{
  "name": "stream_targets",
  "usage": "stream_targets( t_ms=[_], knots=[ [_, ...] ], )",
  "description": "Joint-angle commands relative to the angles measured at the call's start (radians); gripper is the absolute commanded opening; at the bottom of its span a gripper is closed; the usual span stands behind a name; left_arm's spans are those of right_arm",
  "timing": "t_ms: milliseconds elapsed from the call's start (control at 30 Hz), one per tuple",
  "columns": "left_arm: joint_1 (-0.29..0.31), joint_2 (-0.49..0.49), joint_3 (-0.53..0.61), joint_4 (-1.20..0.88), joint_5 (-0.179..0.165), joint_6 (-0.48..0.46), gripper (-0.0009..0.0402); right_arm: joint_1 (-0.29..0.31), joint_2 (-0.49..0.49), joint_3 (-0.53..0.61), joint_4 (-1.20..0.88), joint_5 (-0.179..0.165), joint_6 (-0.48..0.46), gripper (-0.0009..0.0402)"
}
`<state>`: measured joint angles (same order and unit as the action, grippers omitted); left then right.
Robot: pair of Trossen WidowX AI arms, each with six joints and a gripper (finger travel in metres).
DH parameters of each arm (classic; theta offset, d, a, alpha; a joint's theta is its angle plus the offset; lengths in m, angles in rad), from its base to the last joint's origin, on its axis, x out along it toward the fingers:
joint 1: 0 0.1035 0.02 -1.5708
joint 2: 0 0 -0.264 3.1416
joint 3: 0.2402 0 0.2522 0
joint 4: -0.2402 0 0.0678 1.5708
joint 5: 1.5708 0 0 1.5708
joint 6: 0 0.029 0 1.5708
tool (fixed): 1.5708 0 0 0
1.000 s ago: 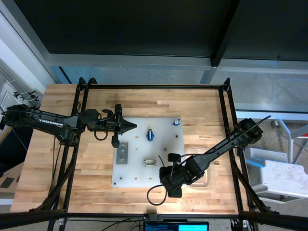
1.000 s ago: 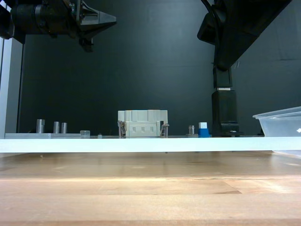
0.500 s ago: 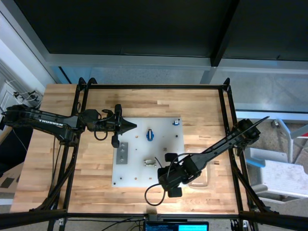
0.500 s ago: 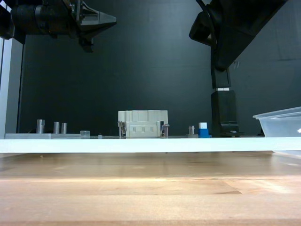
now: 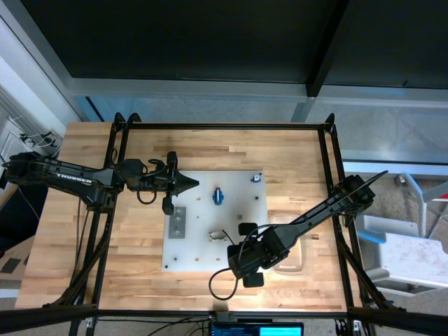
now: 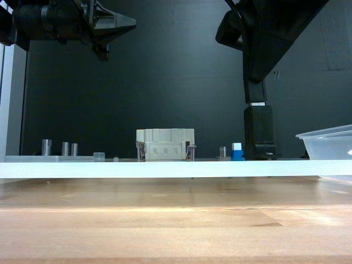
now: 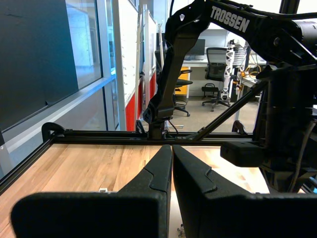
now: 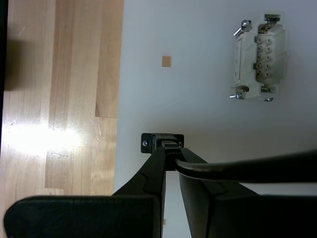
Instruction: Remove the USB connector from the USB hub and place in the container
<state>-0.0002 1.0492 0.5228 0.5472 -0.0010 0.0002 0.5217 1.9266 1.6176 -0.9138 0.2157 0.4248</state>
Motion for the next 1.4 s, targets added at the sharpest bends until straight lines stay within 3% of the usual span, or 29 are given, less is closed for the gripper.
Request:
stream_targets(
  t_ms=[33,367,700,833,967,1100,1233,1400],
  knots=[
    [0.000,0.000,0.000,0.000,0.000,0.000,0.0001,0.008,-0.029,-0.046,0.024,0.017,0.028,0.0000],
    [0.000,0.000,0.000,0.000,0.000,0.000,0.0001,0.050,-0.107,-0.153,0.128,0.134,0.074,0.0000],
    [0.000,0.000,0.000,0.000,0.000,0.000,0.0001,0.068,-0.187,-0.309,0.309,0.135,0.121,0.0000],
    [0.000,0.000,0.000,0.000,0.000,0.000,0.0001,0.072,-0.206,-0.340,0.342,0.151,0.122,0.0000],
    [0.000,0.000,0.000,0.000,0.000,0.000,0.0001,0.074,-0.211,-0.341,0.336,0.148,0.119,0.0000],
    [0.000,0.000,0.000,0.000,0.000,0.000,0.0001,0.073,-0.212,-0.321,0.303,0.107,0.111,0.0000],
    [0.000,0.000,0.000,0.000,0.000,0.000,0.0001,0.070,-0.187,-0.259,0.225,0.104,0.067,0.0000],
    [0.000,0.000,0.000,0.000,0.000,0.000,0.0001,0.054,-0.138,-0.192,0.179,0.059,0.008,0.0000]
  ],
)
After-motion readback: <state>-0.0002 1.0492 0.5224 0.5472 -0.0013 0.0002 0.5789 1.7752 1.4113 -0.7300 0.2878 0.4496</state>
